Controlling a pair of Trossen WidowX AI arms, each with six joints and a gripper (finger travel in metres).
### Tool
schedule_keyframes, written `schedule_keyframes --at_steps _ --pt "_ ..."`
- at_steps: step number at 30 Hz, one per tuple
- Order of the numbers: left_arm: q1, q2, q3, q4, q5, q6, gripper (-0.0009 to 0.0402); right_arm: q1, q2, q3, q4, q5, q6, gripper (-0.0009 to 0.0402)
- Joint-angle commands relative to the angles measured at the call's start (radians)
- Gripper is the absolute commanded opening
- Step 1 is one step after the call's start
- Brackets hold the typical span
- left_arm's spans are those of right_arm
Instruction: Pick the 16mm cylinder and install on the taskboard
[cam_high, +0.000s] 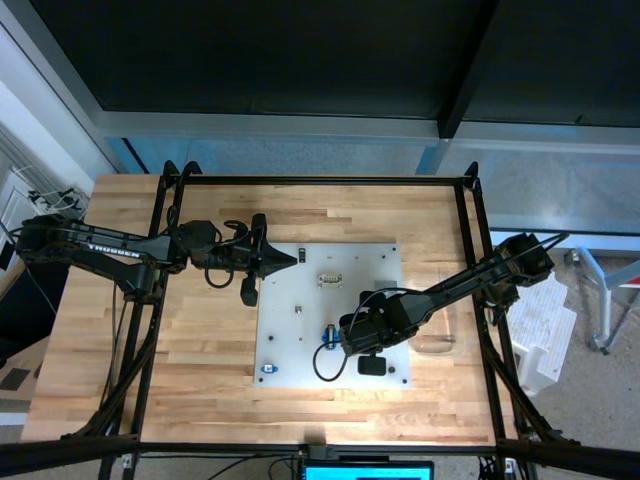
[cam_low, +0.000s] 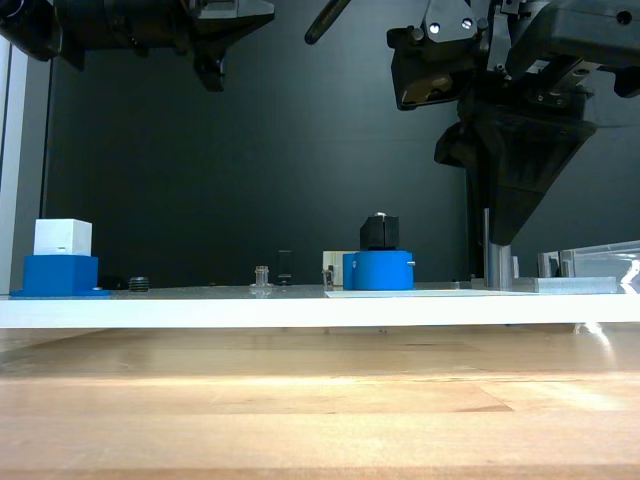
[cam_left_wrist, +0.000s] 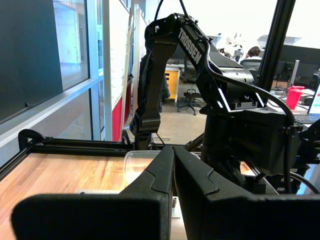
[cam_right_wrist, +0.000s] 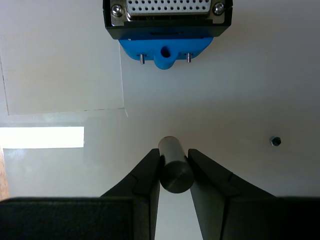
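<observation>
Right gripper (cam_right_wrist: 173, 156) over taskboard (cam_high: 300, 345), at 3 o'clock of blue fitting (cam_right_wrist: 164, 49) in high view. Fingers clamped on 16mm cylinder (cam_right_wrist: 175, 174), held upright, lower end at board level. Left gripper (cam_left_wrist: 173, 157) raised at board's 10 o'clock corner, fingers together.

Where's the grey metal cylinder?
Right wrist view: the grey metal cylinder is clamped in the right gripper over the white taskboard, by the blue fitting; the left gripper hovers at its left edge.
</observation>
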Motion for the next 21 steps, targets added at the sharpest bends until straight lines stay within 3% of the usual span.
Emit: schedule_keyframes --at_steps 1,21 --pt "0.000 0.000 0.000 0.000 0.000 0.000 0.0000 0.000 0.000 -0.003 -0.002 0.000 0.000 0.0018" --pt "0.000 0.000 0.000 0.000 0.000 0.000 0.0000 0.000 0.030 -0.047 0.071 0.000 -0.016 0.0018"
